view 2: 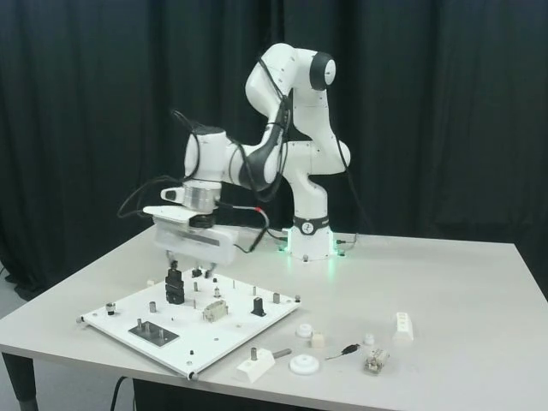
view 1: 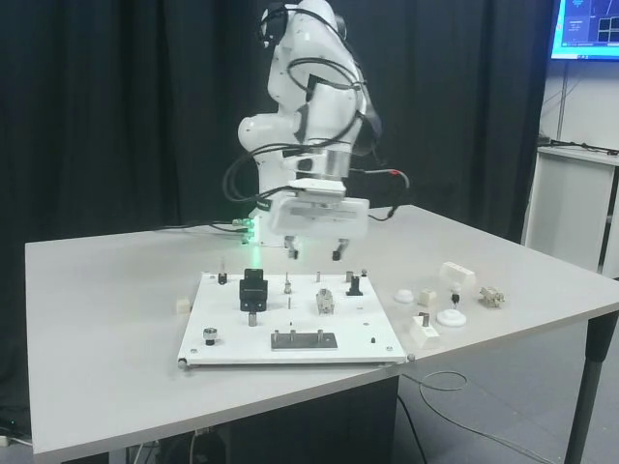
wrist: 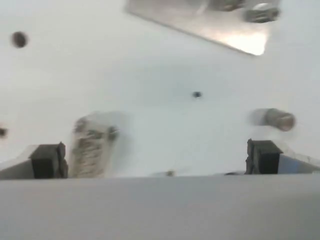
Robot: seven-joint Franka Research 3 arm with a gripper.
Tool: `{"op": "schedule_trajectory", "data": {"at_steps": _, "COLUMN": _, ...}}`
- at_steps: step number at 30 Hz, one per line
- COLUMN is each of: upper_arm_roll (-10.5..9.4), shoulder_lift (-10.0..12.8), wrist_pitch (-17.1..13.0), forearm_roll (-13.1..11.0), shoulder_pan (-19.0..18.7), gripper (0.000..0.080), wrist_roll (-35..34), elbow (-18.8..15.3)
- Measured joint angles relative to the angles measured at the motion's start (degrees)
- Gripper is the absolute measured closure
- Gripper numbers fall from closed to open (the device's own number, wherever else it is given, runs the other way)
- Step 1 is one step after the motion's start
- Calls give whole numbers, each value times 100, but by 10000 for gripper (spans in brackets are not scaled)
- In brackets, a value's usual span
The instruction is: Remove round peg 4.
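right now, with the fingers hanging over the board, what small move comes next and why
Probably a short descent toward the white board, after centring on a peg. The gripper hangs open above the board's back edge, holding nothing, and no peg sits between its fingers in the wrist view; a small upright peg stands just off to one side. Which one is peg 4 cannot be told.

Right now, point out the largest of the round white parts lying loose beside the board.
The flat white disc with a raised centre. It is clearly wider than the two small round caps lying loose near it.
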State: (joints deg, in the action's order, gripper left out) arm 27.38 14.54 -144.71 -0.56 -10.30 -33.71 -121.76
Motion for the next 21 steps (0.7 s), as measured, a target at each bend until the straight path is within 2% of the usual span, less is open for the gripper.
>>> {"op": "schedule_trajectory", "data": {"at_steps": 5, "upper_arm_roll": 2, "shoulder_lift": 2, "wrist_pitch": -240, "forearm_roll": -355, "shoulder_pan": 282, "gripper": 3, "wrist_roll": 290, "elbow": -72}}
{"op": "schedule_trajectory", "data": {"at_steps": 12, "upper_arm_roll": 3, "shoulder_lift": 66, "wrist_pitch": -307, "forearm_roll": -816, "shoulder_pan": 581, "gripper": 3, "wrist_roll": 466, "elbow": -115}}
{"op": "schedule_trajectory", "data": {"at_steps": 21, "upper_arm_roll": 3, "shoulder_lift": 254, "wrist_pitch": -307, "forearm_roll": -1144, "shoulder_pan": 837, "gripper": 3, "wrist_roll": 473, "elbow": -105}}
